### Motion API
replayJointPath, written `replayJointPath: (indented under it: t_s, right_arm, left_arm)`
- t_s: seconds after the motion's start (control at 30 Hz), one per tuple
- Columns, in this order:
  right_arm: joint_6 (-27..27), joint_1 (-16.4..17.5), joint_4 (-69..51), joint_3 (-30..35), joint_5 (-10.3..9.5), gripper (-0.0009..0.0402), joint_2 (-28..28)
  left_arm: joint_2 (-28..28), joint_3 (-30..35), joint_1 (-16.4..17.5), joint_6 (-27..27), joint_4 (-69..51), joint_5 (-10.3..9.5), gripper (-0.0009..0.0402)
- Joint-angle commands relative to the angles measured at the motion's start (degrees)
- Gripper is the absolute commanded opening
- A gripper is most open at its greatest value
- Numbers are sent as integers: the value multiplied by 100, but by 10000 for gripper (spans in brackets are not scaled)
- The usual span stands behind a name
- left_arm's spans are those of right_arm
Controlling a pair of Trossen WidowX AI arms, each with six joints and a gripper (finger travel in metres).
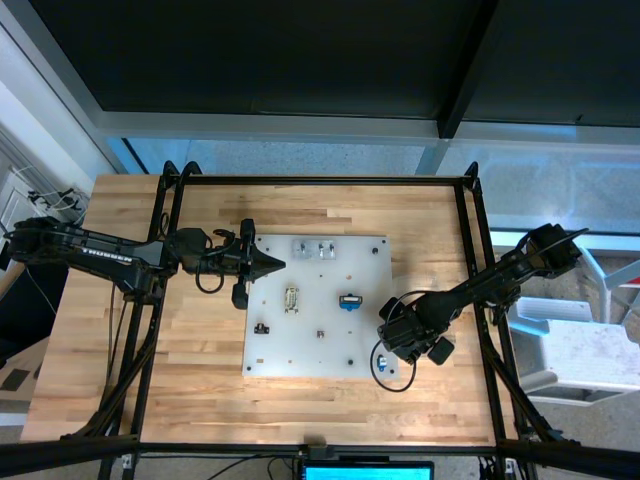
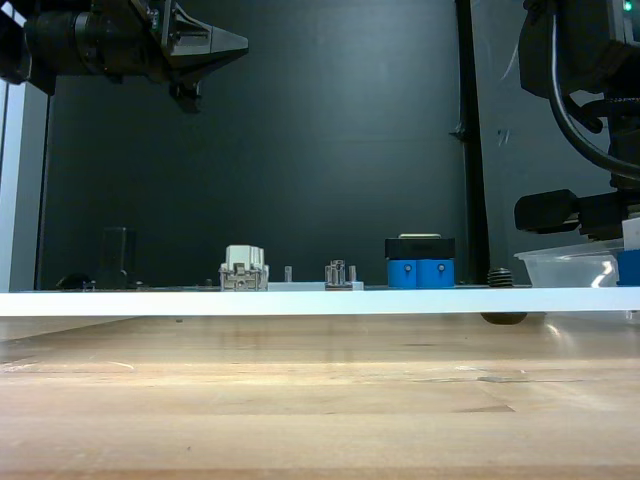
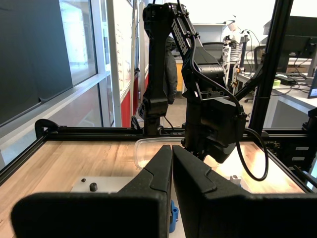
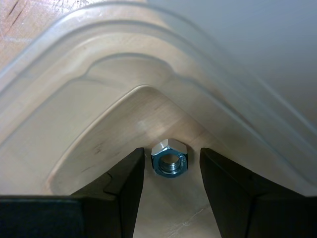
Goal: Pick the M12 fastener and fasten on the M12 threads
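Observation:
The silver M12 nut [image 4: 169, 158] lies flat in a corner of the clear tray [image 4: 89, 89]. My right gripper [image 4: 171, 166] is open, with one finger on each side of the nut and neither touching it. In the high view the right gripper [image 1: 402, 342] hangs just off the white board's right edge. The black ribbed M12 stud [image 1: 351, 361] [image 2: 497, 277] stands bare near the board's near right edge. My left gripper [image 1: 268, 263] [image 3: 172, 151] is shut and empty, held high over the board's left side.
On the white board [image 1: 300, 350] stand a blue-capped block [image 2: 420, 262], a grey connector [image 2: 243, 270] and small posts. The clear tray [image 2: 570, 265] sits beside the board's right edge. A black frame rail [image 1: 478, 260] runs close to the right arm.

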Motion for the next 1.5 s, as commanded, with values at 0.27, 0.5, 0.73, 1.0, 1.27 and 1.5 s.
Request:
replayJointPath:
  t_s: [0.27, 0.5, 0.73, 1.0, 1.27, 1.5]
  right_arm:
    - [-2, -2, 46, -2, 0, 88, 2]
    - [-2, -7, 44, -2, 0, 45, 0]
    - [-2, -13, -81, 98, 4, 19, -55]
    - [-101, -13, -951, 669, 7, 17, -319]
    - [-1589, -13, -1818, 1622, 11, 16, -356]
    - [-2916, -13, -2323, 2444, 162, 16, -35]
  left_arm:
    - [2, 2, 2, 2, 2, 0, 0]
    - [2, 2, 2, 2, 0, 0, 0]
    - [2, 2, 2, 2, 2, 0, 0]
    - [2, 2, 0, 2, 2, 0, 0]
    - [2, 2, 0, 2, 0, 0, 0]
    - [2, 2, 2, 2, 0, 0, 0]
